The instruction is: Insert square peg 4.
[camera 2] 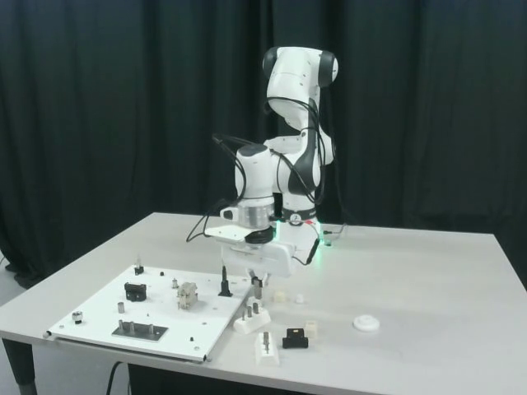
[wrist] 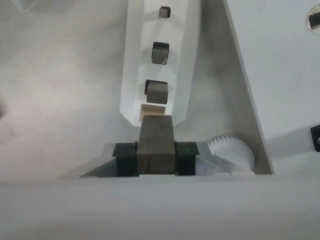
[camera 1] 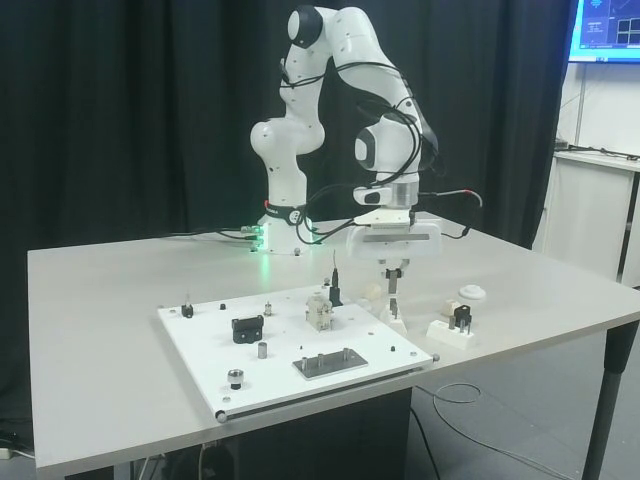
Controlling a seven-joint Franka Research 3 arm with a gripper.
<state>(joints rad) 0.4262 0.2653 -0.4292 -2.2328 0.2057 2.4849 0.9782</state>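
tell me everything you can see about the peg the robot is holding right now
The square peg is a dark grey, square-sectioned bar, plain and matte. It is clamped between the tool's two black fingers, one on each side, and hangs upright below them. Its lower end sits right at the empty square slot of the white peg holder, in line with three smaller dark pegs already standing there. How deep it has entered cannot be told.

Two room cameras, one wrist camera
Both room views face the arm [camera 1: 340, 130] across the tabletop [camera 1: 100, 300] from different sides; the wrist view looks down close.
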